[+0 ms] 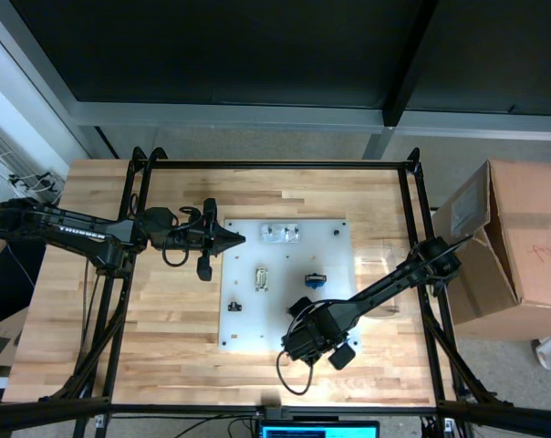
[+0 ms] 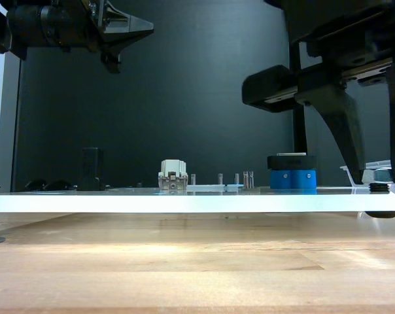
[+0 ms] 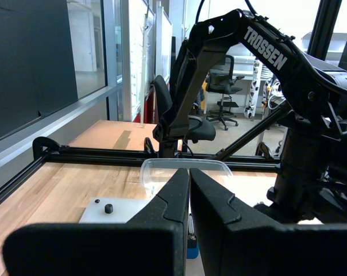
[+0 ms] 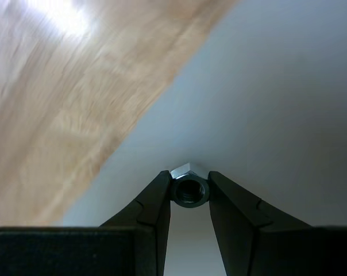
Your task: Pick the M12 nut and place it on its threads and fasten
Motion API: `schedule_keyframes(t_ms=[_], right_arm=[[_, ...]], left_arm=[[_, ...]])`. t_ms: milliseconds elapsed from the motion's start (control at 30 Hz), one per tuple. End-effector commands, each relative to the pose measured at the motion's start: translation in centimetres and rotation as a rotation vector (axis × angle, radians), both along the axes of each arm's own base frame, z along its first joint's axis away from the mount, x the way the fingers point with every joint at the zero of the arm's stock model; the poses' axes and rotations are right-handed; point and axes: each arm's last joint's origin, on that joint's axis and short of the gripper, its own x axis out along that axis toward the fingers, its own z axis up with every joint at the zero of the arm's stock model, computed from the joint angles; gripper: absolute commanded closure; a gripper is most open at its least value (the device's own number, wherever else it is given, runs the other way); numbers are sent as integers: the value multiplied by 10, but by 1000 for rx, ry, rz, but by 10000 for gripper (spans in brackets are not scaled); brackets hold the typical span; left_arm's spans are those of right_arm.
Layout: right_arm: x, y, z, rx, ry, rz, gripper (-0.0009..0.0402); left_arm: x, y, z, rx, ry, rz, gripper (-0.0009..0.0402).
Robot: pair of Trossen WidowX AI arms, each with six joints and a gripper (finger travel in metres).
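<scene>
M12 nut (image 4: pixel 189 187) is clamped between the two fingertips of the right gripper (image 2: pixel 379 171), with its threaded hole facing the wrist camera. In the low view the nut hangs directly over the black ribbed stud (image 2: pixel 379 188), very close to its top; the ribs are visible under it, and I cannot tell if the nut already touches them.

At the near side, a strip of bare wood of the table (image 1: pixel 166 365) lies between the table edge and the near edge of the white board (image 1: pixel 257 338). The right gripper stands over the near right corner of this board, pointing down, and its arm goes away to the right over open wood. On the right wrist view the board edge runs diagonally beside the fingers, with wood behind it.

Further back on the board are a blue part (image 2: pixel 292 180) and a grey connector (image 2: pixel 172 176), both well apart from the stud, with free board between them.

Still further, the left gripper (image 1: pixel 232 239) is held high over the board's far left edge, its fingers pressed together with nothing between them. A clear container (image 3: pixel 185 168) lies past its tips. The black frame (image 1: pixel 275 165) closes the far edge of the table
</scene>
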Motion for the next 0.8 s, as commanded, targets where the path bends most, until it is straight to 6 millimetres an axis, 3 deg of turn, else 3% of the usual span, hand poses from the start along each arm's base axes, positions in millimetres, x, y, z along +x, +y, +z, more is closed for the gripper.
schedule_keyframes(t_ms=[33,800], right_arm=[[1,0,-1,5,-8,-172,381],[5,-7,-1,52,-15,-1369,381]], left_arm=[[0,0,0,0,0,0,393],[0,0,0,0,0,0,393]])
